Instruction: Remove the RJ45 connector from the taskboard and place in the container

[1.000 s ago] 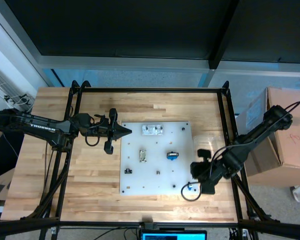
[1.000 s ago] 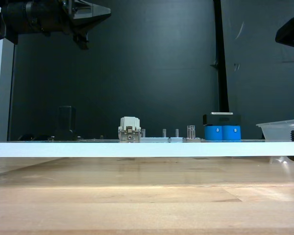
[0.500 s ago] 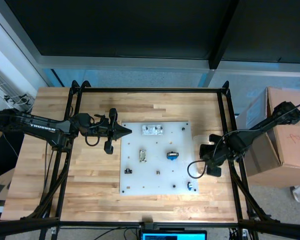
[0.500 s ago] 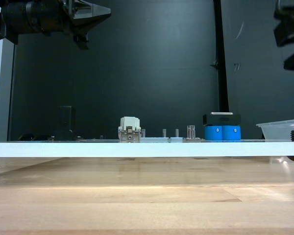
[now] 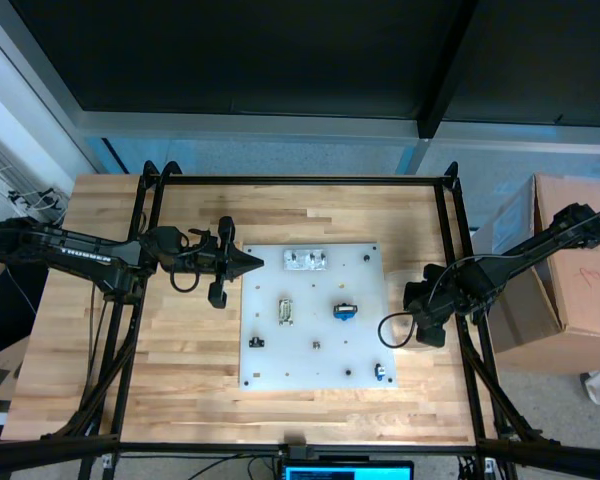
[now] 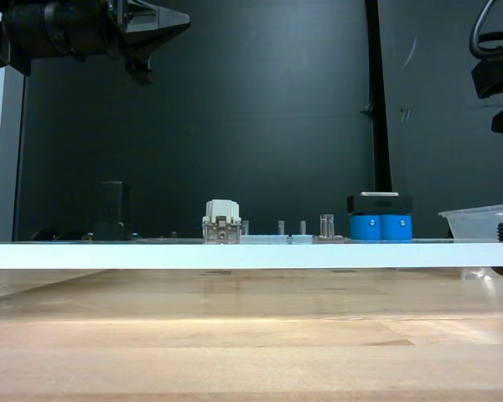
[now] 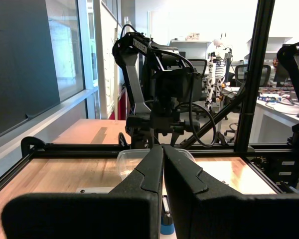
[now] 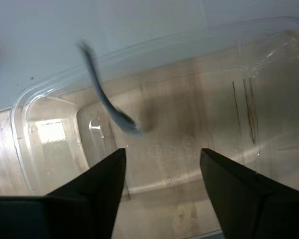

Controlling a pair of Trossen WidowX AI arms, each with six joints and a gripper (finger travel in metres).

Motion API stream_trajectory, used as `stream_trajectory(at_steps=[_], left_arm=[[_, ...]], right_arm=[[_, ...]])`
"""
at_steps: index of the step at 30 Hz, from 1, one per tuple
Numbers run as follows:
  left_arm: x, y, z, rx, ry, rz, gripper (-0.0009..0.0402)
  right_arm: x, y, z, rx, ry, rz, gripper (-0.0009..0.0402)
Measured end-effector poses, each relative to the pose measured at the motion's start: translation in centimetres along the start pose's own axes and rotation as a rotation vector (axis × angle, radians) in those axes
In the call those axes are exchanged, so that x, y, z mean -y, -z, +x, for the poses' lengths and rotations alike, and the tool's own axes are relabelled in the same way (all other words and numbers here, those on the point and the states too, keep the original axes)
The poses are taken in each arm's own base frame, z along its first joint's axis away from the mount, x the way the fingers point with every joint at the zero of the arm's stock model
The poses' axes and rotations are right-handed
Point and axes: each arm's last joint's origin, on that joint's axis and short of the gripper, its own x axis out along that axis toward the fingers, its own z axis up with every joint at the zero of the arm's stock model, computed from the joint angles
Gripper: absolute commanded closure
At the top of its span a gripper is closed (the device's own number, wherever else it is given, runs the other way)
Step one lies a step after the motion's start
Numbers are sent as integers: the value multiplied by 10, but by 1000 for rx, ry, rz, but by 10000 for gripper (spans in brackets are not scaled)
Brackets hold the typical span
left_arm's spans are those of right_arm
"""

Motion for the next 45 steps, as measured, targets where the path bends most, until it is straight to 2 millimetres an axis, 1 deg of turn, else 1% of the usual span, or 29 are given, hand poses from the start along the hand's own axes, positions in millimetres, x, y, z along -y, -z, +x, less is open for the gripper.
stream_trajectory(at_steps=[4, 8, 13, 18, 21, 26, 30, 33, 35, 38, 45], left_arm=[[0, 0, 0, 0, 0, 0, 393], [0, 0, 0, 0, 0, 0, 393], [0, 0, 0, 0, 0, 0, 393], [0, 0, 0, 0, 0, 0, 393], [0, 0, 0, 0, 0, 0, 393], [0, 0, 0, 0, 0, 0, 393], [0, 0, 0, 0, 0, 0, 393], [0, 0, 0, 0, 0, 0, 393], [0, 0, 0, 0, 0, 0, 393], [0, 0, 0, 0, 0, 0, 393], [0, 0, 0, 0, 0, 0, 393]], right_arm=[[3, -5, -2, 16, -1, 8, 149], [6, -15, -14, 98, -13, -7, 161], [10, -39, -33, 287, -42, -47, 193], [16, -64, -50, 553, -86, -103, 233], [21, -76, -57, 701, -87, -133, 259], [30, -92, -64, 892, -126, -172, 305], [41, -101, -63, 1019, -110, -149, 356], [49, -106, -61, 1116, -155, -166, 398], [54, -107, -57, 1168, -183, -170, 388], [61, -107, -51, 1231, -169, -140, 395], [61, -102, -38, 1305, -243, -176, 394]])
